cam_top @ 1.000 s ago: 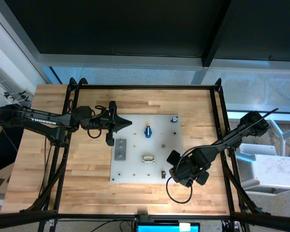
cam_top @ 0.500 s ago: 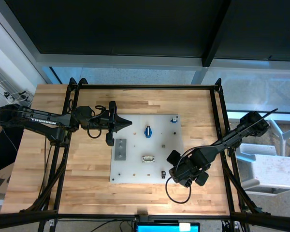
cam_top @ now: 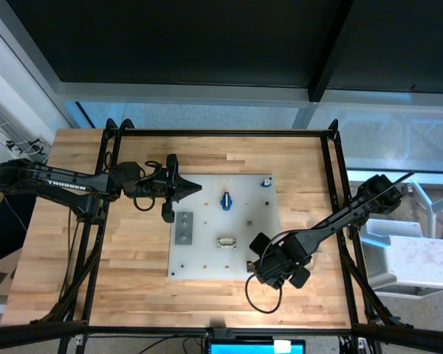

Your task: Pick the 16mm bar and place in it's hole on the taskboard

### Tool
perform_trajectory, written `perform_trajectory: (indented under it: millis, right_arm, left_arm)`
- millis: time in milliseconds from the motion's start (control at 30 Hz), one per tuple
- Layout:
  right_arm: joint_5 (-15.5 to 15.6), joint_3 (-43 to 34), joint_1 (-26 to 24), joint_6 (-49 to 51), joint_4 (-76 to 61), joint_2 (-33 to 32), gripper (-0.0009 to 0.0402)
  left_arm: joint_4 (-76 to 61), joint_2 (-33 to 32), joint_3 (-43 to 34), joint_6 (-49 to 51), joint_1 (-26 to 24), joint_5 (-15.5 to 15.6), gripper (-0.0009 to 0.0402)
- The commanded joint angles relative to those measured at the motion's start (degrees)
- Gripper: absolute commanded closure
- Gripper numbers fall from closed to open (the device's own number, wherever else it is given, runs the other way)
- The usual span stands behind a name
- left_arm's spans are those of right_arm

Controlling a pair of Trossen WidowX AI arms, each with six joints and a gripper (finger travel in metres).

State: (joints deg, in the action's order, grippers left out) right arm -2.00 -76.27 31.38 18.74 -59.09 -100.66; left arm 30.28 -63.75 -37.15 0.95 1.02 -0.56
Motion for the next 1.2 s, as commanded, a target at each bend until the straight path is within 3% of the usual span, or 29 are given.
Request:
perform_trajectory:
  millis: [33, 433, 900, 1200]
  right_arm:
    - [0.0, 0.9, 0.0, 0.1, 1.0, -0.1, 0.023]
    - [0.0, 2.7, 0.0, 0.5, 3.3, -0.1, 0.026]
    - [0.0, 3.1, -0.2, 4.8, 3.3, -0.1, 0.0396]
    - [0.1, 3.0, -0.2, 14.4, 2.9, -0.1, 0.0391]
  left_arm:
    - [0.0, 0.0, 0.0, 0.0, 0.0, 0.0, 0.0393]
    - [0.0, 0.0, 0.0, 0.0, 0.0, 0.0, 0.0393]
    - [0.0, 0.0, 0.0, 0.0, 0.0, 0.0, 0.0393]
    - [0.0, 0.0, 0.0, 0.0, 0.0, 0.0, 0.0393]
